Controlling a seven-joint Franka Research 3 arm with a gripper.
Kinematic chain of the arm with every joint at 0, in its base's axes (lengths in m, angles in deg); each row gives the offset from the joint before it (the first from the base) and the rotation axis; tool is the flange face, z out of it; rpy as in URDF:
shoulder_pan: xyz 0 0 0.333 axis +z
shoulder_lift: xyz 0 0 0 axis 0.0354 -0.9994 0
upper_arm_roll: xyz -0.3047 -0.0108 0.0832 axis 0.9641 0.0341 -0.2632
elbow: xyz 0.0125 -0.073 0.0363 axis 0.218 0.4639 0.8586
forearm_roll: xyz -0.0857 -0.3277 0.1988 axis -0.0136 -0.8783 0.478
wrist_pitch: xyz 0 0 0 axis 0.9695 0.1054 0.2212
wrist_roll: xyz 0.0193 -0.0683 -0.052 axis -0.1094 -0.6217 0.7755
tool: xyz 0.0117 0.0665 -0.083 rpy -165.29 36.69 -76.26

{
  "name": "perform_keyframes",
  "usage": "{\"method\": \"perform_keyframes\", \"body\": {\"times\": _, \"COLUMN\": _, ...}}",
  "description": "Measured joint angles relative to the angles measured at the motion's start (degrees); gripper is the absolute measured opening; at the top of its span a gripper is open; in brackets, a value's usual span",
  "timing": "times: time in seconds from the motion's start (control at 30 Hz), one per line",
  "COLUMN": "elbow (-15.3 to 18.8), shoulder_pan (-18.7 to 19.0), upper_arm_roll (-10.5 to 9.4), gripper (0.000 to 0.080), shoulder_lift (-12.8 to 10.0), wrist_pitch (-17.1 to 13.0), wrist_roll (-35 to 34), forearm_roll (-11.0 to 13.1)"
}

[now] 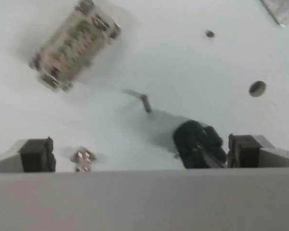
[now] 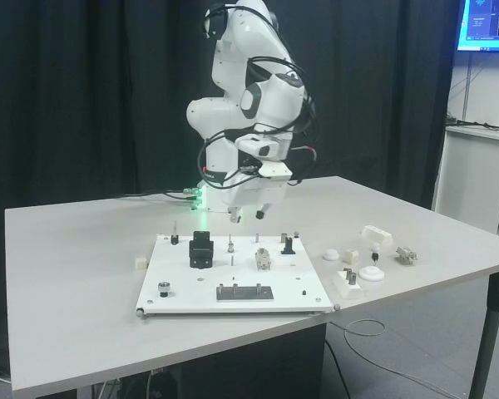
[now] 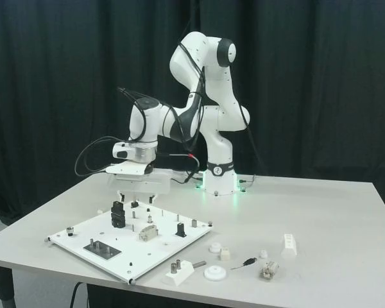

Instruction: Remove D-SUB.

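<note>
The D-SUB [image 1: 74,43] is a grey metal connector with screws at both ends, seated on the white board [image 2: 233,312]. It sits near the board's middle in both room views, D-SUB [image 2: 263,259] and D-SUB [image 3: 147,233]. My gripper [image 1: 140,154] hangs open above the far part of the board, clear of the connector, with nothing between its black fingertips [image 1: 36,155]. The room views show the gripper [image 2: 248,215] [image 3: 138,194] well above the board.
On the board stand a black block [image 2: 201,249], a small black plug [image 1: 198,144], thin metal pins [image 1: 144,102], a grey plate with pegs [image 2: 243,292] and a knob [image 2: 163,289]. Loose white parts [image 2: 370,274] and a small connector [image 2: 406,254] lie on the table beside it.
</note>
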Motion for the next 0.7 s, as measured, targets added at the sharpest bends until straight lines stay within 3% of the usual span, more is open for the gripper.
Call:
{"method": "perform_keyframes", "body": {"times": 0.5, "elbow": 2.3, "shoulder_pan": -1.4, "upper_arm_roll": 4.32, "gripper": 0.08, "shoulder_lift": 1.0, "wrist_pitch": -2.7, "wrist_roll": 21.4, "forearm_roll": 0.7}}
{"method": "perform_keyframes", "body": {"times": 0.7, "elbow": 2.5, "shoulder_pan": -1.5, "upper_arm_roll": 6.44, "gripper": 0.08, "shoulder_lift": 1.2, "wrist_pitch": -2.9, "wrist_roll": 22.3, "forearm_roll": 2.6}}
